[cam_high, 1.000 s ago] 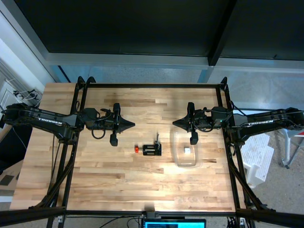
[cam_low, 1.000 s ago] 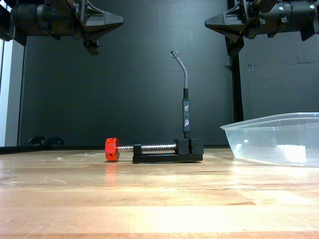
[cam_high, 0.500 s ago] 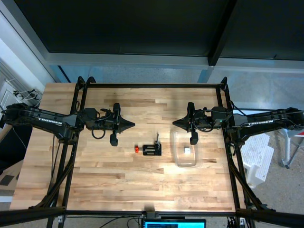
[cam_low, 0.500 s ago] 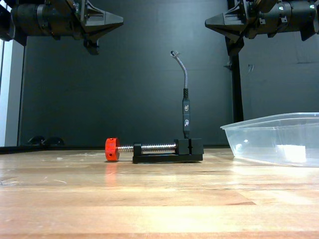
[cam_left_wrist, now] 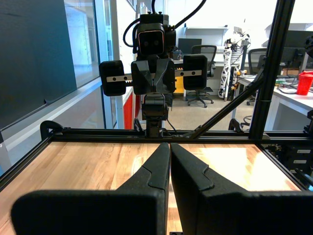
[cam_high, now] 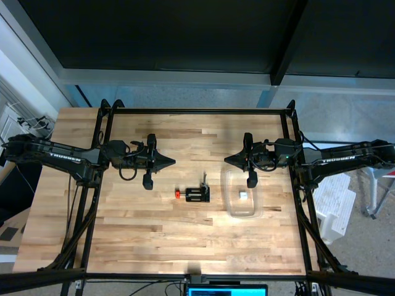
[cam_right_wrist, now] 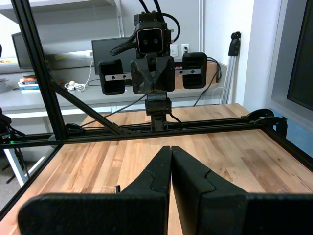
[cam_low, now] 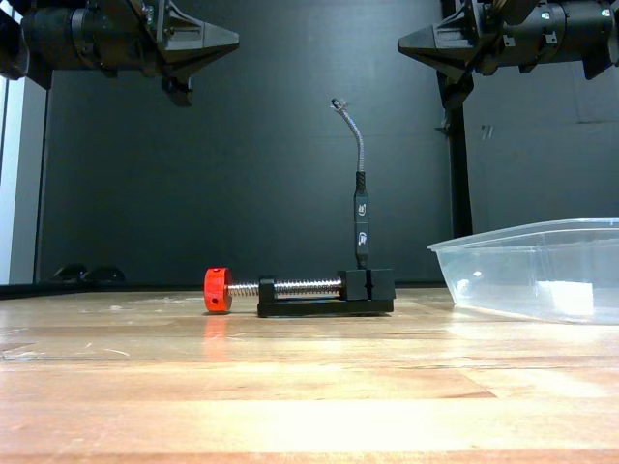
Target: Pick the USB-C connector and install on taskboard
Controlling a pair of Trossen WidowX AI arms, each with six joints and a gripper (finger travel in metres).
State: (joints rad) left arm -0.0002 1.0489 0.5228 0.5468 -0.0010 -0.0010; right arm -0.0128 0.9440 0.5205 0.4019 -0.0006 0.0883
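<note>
In the middle of the wooden desk [cam_low: 290,387], the slim black USB-C connector [cam_low: 361,224] with its bendy braided tail is standing upright in the small black red-knobbed taskboard [cam_low: 372,288], probably light, so I'm thinking pinch the stiff plug body, while the left gripper [cam_low: 232,39] and right gripper [cam_low: 404,43] are hovering high at either side, fingers [cam_left_wrist: 155,171] pressed closed.

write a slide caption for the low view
Left pincer and right pincer, both shut, hang high either side of the taskboard; clear tray at right.

The left arm [cam_high: 52,156] and right arm [cam_high: 342,158] are matte black with white lettering. The left gripper [cam_high: 171,162], over the table's [cam_high: 185,246] left half, and the right gripper [cam_high: 227,161], over its right half, taper to black wedges with tips pressed together.
</note>
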